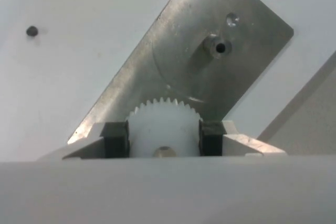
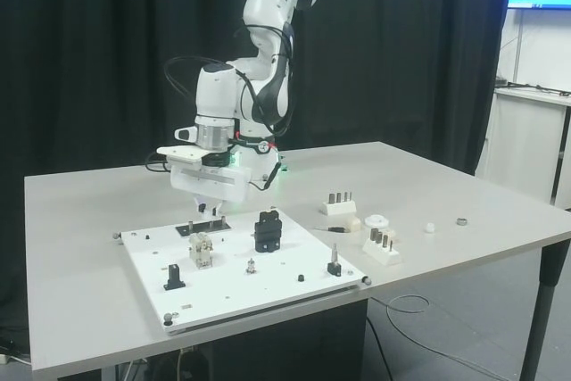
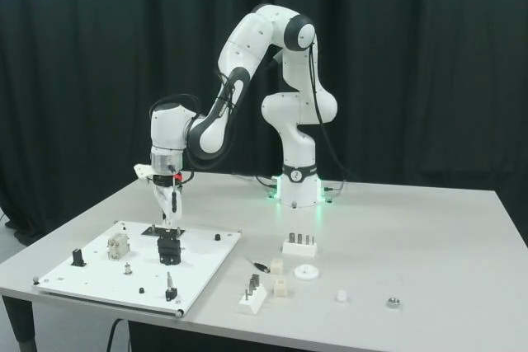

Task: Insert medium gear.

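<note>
In the wrist view a white toothed gear point(image 1: 164, 128) sits between two black finger pads point(image 1: 114, 139), with my gripper point(image 1: 164, 141) shut on it. A metal peg end shows at the gear's centre hole. The gear is over a grey metal plate point(image 1: 184, 61) that carries another short peg point(image 1: 216, 47) farther off. In the first room view my gripper point(image 2: 211, 210) hangs just above the plate point(image 2: 207, 225) at the far edge of the white board point(image 2: 234, 269). The second room view shows my gripper point(image 3: 172, 218) low over the same board point(image 3: 132, 265).
On the board stand a black block point(image 2: 268, 229), a small white-grey fixture point(image 2: 201, 249), a black bracket point(image 2: 173, 276) and small posts. To the right on the grey table lie white peg holders point(image 2: 337, 205), another white gear point(image 2: 378, 219), and small loose parts point(image 2: 463, 219).
</note>
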### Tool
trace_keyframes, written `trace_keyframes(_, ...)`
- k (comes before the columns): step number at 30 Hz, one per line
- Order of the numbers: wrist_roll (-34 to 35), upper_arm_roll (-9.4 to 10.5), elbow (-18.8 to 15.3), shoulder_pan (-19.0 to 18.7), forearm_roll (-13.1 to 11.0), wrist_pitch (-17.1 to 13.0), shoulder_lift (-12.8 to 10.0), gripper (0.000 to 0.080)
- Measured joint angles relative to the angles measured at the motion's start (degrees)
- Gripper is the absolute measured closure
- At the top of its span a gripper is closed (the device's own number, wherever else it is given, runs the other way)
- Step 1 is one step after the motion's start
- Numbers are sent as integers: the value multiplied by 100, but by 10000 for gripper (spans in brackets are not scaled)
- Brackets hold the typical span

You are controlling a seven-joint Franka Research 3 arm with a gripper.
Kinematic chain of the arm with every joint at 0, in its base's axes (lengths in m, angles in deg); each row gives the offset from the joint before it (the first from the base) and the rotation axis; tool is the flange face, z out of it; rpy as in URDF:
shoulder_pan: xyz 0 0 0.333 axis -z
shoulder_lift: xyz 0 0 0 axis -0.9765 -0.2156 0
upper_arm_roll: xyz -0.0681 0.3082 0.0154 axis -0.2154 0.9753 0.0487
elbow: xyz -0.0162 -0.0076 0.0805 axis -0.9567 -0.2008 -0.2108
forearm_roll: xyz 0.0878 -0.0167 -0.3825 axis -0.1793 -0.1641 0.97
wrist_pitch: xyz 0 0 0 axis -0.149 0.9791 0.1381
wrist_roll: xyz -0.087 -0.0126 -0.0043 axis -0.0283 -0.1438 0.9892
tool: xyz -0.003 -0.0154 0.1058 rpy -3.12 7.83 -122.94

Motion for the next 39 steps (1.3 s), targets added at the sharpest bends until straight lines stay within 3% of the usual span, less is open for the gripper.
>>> trace_keyframes(39,-1,20,-3,-9,0,135,35,519)
